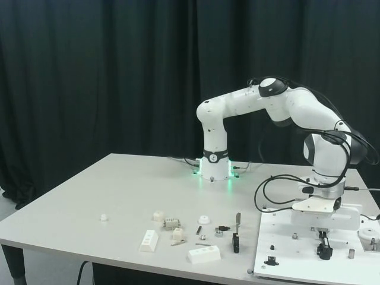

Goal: Remove square peg 1.

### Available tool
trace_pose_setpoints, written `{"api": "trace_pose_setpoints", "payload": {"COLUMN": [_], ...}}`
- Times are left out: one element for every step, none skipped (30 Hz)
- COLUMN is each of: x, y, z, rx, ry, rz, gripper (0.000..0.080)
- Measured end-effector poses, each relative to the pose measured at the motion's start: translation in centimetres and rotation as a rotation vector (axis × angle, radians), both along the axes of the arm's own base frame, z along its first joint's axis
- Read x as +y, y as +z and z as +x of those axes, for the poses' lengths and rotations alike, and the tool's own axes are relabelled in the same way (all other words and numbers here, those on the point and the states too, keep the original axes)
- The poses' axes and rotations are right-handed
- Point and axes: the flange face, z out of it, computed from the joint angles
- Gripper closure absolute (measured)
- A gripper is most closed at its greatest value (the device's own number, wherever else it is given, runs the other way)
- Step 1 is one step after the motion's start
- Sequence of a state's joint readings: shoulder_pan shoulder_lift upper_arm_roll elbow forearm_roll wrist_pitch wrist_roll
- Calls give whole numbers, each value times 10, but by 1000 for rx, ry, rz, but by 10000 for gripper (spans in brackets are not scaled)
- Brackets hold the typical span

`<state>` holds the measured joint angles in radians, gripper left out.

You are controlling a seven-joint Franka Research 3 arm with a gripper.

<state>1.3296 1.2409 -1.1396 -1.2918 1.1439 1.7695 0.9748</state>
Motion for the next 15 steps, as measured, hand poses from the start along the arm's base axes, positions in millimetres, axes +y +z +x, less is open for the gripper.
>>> {"api": "trace_pose_setpoints", "payload": {"x": [0, 0, -1, -1, -2, -2, -2, -3, -4, -4, -5, -5, -6, -7, -7], "y": [2, 4, 6, 9, 13, 17, 21, 26, 31, 35, 40, 45, 49, 53, 57], "z": [0, 0, 0, 1, 1, 1, 1, 1, 1, 1, 1, 1, 2, 2, 2], "rx": [1, 3, 5, 7, 11, 14, 16, 19, 21, 25, 28, 30, 31, 32, 34], "ry": [0, -1, -2, -2, -3, -3, -3, -3, -3, -2, -2, -2, -1, 0, 2], "rz": [1, 2, 3, 5, 7, 8, 10, 11, 11, 12, 13, 14, 15, 17, 17], "gripper": [767, 767, 767, 767, 767, 767, 767, 767, 767, 767, 767, 767, 767, 767, 767]}}
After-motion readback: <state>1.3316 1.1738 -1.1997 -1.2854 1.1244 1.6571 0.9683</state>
